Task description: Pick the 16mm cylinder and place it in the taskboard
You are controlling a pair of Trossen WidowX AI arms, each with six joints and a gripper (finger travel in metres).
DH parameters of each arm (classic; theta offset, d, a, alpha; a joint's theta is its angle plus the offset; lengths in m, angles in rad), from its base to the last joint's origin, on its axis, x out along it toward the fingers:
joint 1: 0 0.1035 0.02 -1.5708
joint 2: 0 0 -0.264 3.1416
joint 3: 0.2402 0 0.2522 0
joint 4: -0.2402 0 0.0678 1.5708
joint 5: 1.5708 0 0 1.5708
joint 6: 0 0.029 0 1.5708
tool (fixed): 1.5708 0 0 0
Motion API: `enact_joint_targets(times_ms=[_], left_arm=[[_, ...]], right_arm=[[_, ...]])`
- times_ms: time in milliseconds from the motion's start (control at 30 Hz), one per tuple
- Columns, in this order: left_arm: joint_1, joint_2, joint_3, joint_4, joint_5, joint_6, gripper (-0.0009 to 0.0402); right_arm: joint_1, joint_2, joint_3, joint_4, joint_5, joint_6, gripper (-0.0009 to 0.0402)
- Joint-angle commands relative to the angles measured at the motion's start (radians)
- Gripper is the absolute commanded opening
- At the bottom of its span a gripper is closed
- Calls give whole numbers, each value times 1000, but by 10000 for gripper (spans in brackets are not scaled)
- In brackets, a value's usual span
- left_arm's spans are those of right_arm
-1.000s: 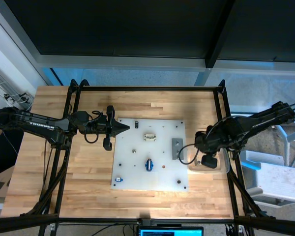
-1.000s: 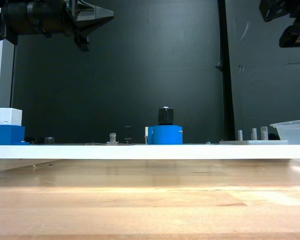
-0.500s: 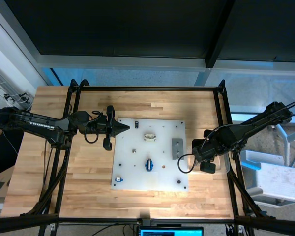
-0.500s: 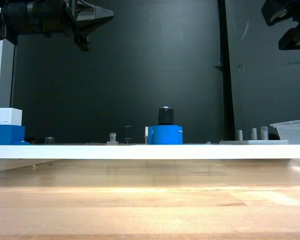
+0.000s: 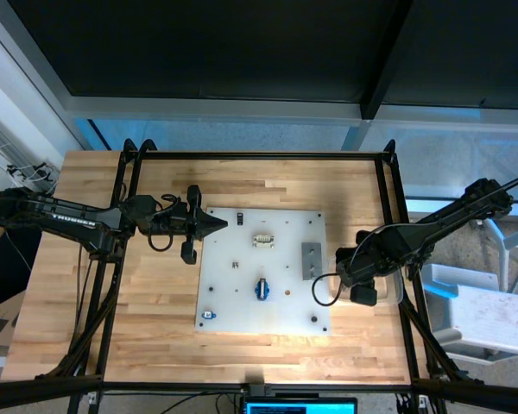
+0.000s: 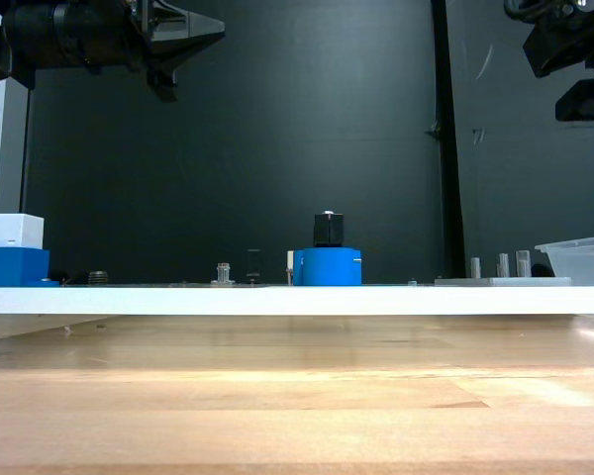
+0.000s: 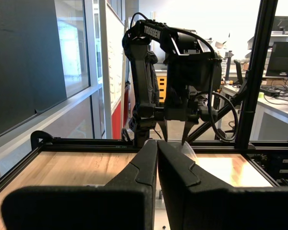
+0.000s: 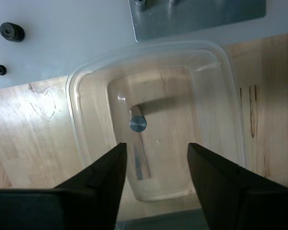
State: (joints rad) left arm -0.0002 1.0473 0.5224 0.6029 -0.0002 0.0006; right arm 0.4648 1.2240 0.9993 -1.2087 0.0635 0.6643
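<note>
One works: right pincer [image 8: 156,146] spread over the tray [image 8: 230,96] to straddle the cylinder [image 8: 138,123]; left pincer [image 7: 157,143], pressed together, parked at the taskboard [image 5: 242,302] edge.

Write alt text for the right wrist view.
The open right end effector hovers over a clear plastic tray holding the grey metallic 16mm cylinder, round end facing the camera. Beside the tray lie the white taskboard and its grey rectangular metal block. The left end effector, shut, is outside this view, above the taskboard's left edge.

Even overhead light; glare on wooden table [image 8: 42,102]
</note>
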Motion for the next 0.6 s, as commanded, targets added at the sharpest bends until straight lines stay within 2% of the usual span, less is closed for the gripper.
enact_joint_targets(times_ms=[33, 167, 600], left_arm=[[0, 0, 0, 0, 0, 0, 0], [0, 0, 0, 0, 0, 0, 0], [0, 0, 0, 0, 0, 0, 0]], right_arm=[[1, 5, -22, 30, 0, 1, 207], [10, 24, -37, 39, 23, 0, 216], [35, 29, -126, 158, 23, 9, 216]])
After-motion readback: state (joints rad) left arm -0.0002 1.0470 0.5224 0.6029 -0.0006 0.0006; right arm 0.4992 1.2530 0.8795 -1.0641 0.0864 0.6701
